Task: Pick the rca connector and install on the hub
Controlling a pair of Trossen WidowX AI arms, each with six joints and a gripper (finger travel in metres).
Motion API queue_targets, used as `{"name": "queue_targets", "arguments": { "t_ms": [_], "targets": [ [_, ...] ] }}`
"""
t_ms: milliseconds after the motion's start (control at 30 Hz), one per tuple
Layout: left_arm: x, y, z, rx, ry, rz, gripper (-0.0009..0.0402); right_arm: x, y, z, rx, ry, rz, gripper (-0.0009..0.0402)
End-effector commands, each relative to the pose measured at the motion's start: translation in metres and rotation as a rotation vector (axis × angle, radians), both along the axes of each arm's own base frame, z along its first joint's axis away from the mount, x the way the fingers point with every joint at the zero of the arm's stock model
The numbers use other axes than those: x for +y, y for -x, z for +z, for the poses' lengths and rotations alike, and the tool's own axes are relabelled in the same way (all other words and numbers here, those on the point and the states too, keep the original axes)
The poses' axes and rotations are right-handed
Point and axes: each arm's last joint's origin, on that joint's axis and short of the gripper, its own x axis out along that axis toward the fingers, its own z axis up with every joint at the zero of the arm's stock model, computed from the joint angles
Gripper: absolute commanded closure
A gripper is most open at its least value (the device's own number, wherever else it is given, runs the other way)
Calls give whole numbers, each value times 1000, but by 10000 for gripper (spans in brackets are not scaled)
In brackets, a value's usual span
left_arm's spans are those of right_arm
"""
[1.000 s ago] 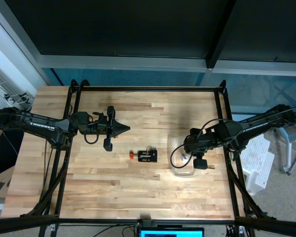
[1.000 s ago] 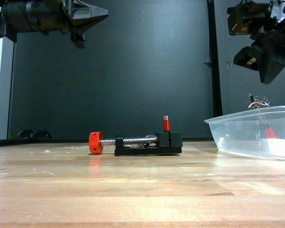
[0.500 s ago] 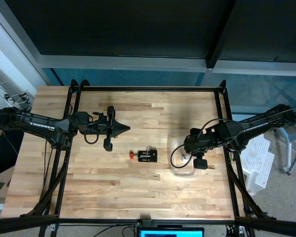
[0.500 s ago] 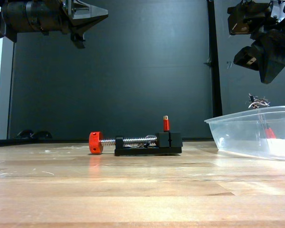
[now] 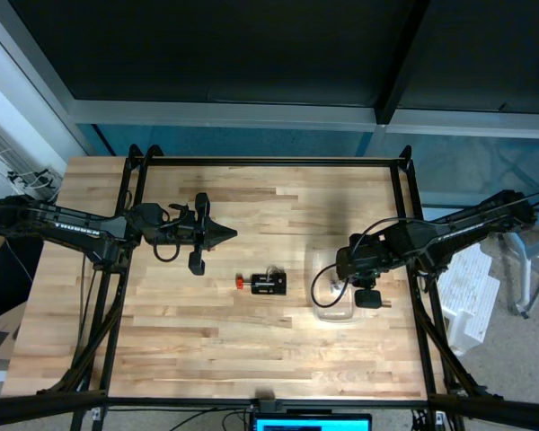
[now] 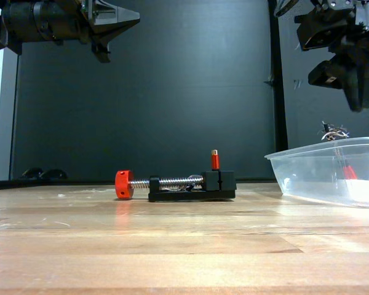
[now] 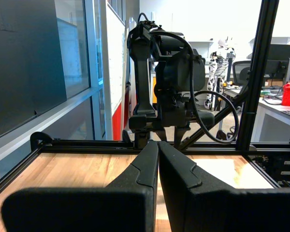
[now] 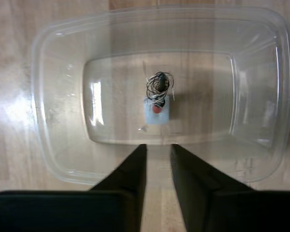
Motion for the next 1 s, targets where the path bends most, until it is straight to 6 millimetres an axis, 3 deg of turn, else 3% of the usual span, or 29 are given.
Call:
{"name": "queue_targets", "arguments": {
  "t_ms": [33, 267, 433, 1000],
  "targets": [
    [0, 0, 0, 0, 0, 0, 393, 2, -9, -1, 34, 16, 9, 267],
    [0, 0, 0, 0, 0, 0, 393, 7, -26, -8, 94, 46, 28, 209],
    [0, 0, 0, 0, 0, 0, 393, 9, -34, -17, 185, 74, 50, 210],
    [0, 0, 0, 0, 0, 0, 393, 14, -69, -32, 258, 88, 106, 195]
  ]
}}
